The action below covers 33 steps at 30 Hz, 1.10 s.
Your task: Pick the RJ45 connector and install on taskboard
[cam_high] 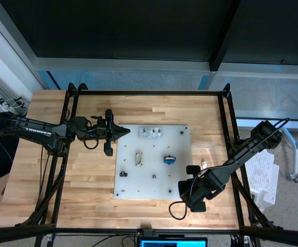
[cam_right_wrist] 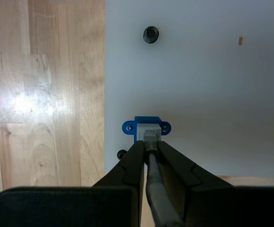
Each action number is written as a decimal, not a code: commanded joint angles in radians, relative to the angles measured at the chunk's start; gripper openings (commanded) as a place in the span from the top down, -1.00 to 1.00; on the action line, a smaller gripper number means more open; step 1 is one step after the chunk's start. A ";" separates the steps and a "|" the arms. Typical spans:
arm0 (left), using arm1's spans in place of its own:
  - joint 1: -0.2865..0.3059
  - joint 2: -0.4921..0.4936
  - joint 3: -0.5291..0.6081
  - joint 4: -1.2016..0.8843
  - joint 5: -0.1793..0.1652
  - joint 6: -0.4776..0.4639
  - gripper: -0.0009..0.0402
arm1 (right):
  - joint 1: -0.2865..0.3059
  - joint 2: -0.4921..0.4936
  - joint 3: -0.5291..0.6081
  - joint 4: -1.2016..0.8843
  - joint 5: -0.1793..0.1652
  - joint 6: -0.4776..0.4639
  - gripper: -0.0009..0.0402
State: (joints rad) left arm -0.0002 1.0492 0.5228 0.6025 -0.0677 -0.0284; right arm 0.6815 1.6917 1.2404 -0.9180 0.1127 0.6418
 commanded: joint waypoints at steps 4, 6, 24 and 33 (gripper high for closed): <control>0.000 0.000 0.000 0.000 0.000 0.000 0.96 | 0.000 0.006 -0.031 0.038 -0.008 0.002 0.96; 0.000 0.000 0.000 0.000 0.000 0.000 0.96 | 0.000 0.005 -0.031 0.037 -0.008 0.002 0.96; 0.000 0.000 0.000 0.000 0.000 0.000 0.96 | 0.000 -0.014 -0.027 0.038 -0.006 0.015 0.69; 0.000 0.000 0.000 0.000 0.000 0.000 0.96 | 0.000 -0.044 0.004 -0.005 0.024 0.015 0.43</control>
State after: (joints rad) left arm -0.0002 1.0489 0.5228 0.6018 -0.0681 -0.0284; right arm 0.6807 1.6581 1.2350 -0.9112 0.1158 0.6575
